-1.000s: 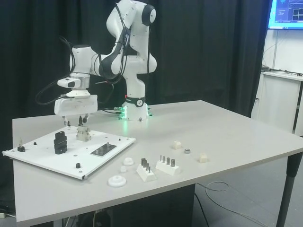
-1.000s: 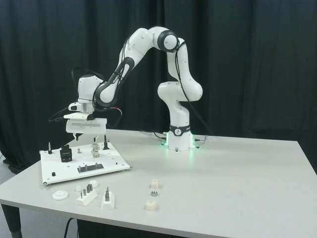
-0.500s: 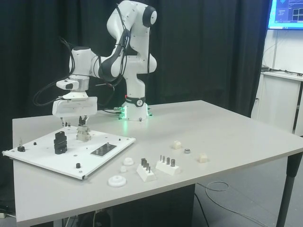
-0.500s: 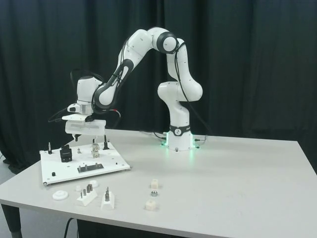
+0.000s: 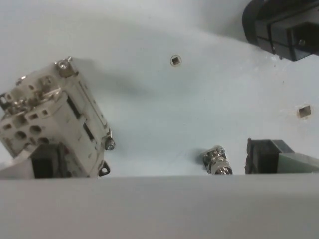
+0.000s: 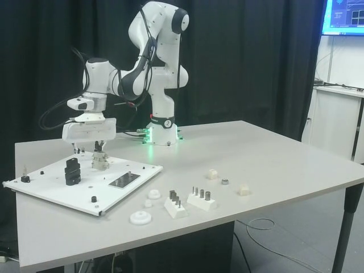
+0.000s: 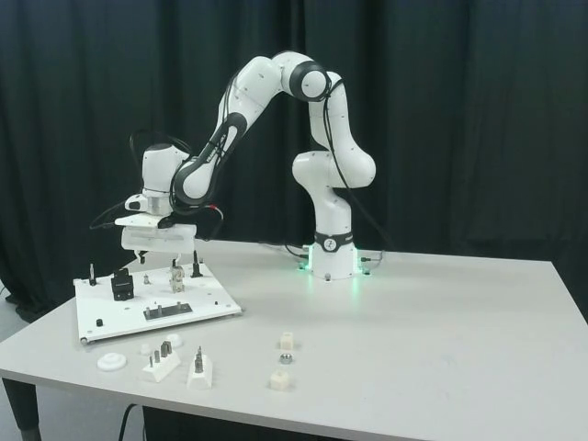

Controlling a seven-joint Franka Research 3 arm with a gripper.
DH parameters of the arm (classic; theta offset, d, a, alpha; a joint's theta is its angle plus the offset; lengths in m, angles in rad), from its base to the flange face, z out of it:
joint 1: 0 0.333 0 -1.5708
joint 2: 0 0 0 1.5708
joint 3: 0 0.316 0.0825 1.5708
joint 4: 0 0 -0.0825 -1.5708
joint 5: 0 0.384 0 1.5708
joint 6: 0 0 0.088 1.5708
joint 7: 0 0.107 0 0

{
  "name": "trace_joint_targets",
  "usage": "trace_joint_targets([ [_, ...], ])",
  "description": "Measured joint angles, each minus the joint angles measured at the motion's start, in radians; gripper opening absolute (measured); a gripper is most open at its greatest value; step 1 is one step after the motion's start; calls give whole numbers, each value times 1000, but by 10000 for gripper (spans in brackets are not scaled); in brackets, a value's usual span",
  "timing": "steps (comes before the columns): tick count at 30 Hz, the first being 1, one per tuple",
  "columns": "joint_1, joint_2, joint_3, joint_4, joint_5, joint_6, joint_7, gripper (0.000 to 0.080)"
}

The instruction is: Insert waterproof.

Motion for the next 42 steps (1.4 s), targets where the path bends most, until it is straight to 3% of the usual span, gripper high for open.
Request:
trace_joint_targets([
  [42,-1,24,5,7,0,0,-27,800],
])
